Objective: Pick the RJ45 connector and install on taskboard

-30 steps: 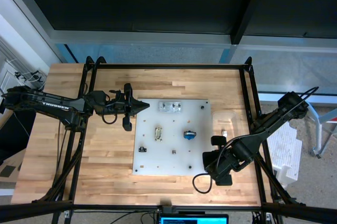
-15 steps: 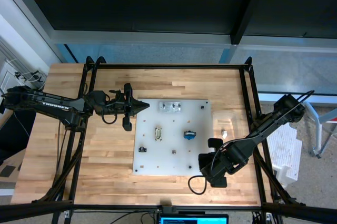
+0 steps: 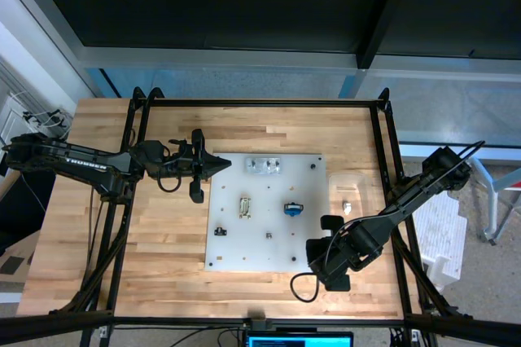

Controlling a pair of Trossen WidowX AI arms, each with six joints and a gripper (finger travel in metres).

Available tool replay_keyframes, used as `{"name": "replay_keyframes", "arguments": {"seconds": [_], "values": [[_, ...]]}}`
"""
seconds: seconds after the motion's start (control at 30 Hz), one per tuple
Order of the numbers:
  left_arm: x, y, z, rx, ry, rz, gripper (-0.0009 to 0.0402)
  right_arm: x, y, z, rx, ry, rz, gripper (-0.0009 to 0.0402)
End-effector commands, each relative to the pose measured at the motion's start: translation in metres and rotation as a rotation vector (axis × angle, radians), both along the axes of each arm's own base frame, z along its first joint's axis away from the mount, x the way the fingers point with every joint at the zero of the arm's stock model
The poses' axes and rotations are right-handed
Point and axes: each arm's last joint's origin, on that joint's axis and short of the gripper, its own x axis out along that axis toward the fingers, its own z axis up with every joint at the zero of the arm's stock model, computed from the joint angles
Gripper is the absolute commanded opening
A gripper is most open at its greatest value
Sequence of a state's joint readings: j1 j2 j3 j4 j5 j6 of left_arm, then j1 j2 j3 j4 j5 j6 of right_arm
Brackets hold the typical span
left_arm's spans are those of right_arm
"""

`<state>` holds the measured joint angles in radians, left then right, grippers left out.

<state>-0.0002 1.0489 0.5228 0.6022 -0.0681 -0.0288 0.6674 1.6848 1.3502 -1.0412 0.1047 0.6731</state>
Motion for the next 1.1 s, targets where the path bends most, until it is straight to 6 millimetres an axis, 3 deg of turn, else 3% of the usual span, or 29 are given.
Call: {"name": "replay_keyframes", "arguments": {"seconds": [0.03, 1.1], "values": [[0.0, 0.0, 0.0, 0.0, 0.0, 0.0, 0.0, 0.0, 0.0, -0.001, -0.003, 0.004, 0.001, 0.0], [0.0, 0.0, 0.0, 0.0, 0.0, 0.0, 0.0, -0.001, 0.0, -0.012, 0.013, 0.01, 0.008, 0.0]]}}
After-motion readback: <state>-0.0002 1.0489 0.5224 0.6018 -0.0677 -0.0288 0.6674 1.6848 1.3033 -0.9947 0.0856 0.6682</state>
